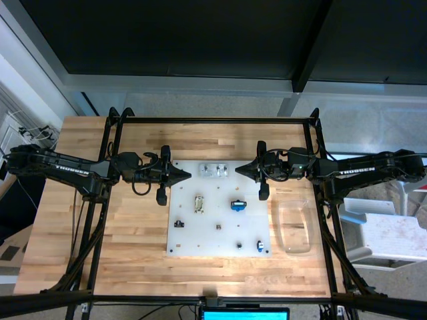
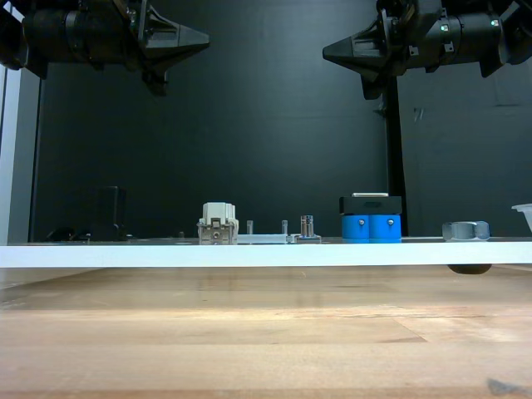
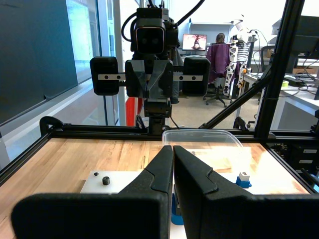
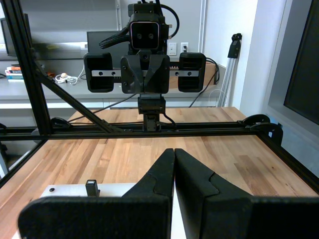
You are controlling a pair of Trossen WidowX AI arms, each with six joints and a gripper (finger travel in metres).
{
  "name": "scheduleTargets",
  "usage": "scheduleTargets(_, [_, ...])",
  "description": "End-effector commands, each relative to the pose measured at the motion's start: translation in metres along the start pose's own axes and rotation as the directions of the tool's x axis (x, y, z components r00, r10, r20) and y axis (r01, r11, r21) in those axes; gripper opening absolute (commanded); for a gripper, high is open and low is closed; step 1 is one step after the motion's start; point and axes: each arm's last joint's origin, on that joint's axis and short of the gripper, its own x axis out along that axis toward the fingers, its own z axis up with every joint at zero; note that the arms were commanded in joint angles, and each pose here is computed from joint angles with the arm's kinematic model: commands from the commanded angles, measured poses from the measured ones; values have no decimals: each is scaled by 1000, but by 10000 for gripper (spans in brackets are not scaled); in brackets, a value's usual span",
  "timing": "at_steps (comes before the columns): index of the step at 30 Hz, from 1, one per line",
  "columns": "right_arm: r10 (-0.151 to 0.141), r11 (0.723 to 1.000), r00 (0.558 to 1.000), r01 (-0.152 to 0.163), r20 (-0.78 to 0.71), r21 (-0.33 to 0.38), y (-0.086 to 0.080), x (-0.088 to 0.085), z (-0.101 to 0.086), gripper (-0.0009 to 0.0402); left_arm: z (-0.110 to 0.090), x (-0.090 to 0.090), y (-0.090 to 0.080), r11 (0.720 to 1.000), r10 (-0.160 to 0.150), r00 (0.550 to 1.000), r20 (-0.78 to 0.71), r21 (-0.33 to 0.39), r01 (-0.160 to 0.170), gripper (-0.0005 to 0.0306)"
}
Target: Unfasten the M12 fastener and place in the container
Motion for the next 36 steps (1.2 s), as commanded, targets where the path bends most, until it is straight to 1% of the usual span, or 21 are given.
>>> scheduleTargets(1, [-13,1000,1000,12,22,26,5,0,0,0,0,0,0,1000,0,1000,0,0,0,0])
scheduleTargets(12, [-11,1000,1000,10,23,27,5,0,0,0,0,0,0,1000,0,1000,0,0,0,0])
scheduleTargets(14, [27,999,999,-28,25,29,6,0,1,0,0,0,0,1000,0,1000,0,0,0,0])
scheduleTargets(15, [32,999,999,-33,26,42,6,0,1,0,0,0,0,1000,0,1000,0,0,0,0])
scheduleTargets(17, [30,996,999,-32,23,82,6,0,3,0,0,0,0,1000,0,1000,0,0,0,0])
scheduleTargets(19, [14,995,1000,-12,-18,95,7,2,6,-1,0,0,0,1000,0,1000,0,0,0,0])
scheduleTargets(22, [-9,996,994,18,-109,90,13,4,11,0,0,0,0,1000,0,1000,0,0,0,0])
scheduleTargets(25, [-2,996,981,20,-194,90,21,7,20,0,0,0,0,1000,0,1000,0,0,0,0])
scheduleTargets(26, [6,996,974,15,-226,89,24,8,22,0,0,0,0,1000,-1,1000,0,0,1,0])
scheduleTargets(28, [-3,996,958,29,-288,88,30,10,28,0,0,0,0,1000,0,1000,0,0,0,0])
scheduleTargets(29, [-3,996,948,31,-320,81,34,12,30,0,0,0,0,1000,0,1000,0,0,0,0])
scheduleTargets(31, [7,997,924,21,-383,70,41,16,35,0,0,0,0,1000,0,1000,0,0,0,0])
scheduleTargets(34, [-15,998,885,42,-465,49,52,23,40,0,0,0,0,1000,0,1000,0,0,0,0])
scheduleTargets(36, [-15,998,866,40,-500,39,60,28,44,0,0,0,0,1000,0,1000,0,0,0,0])
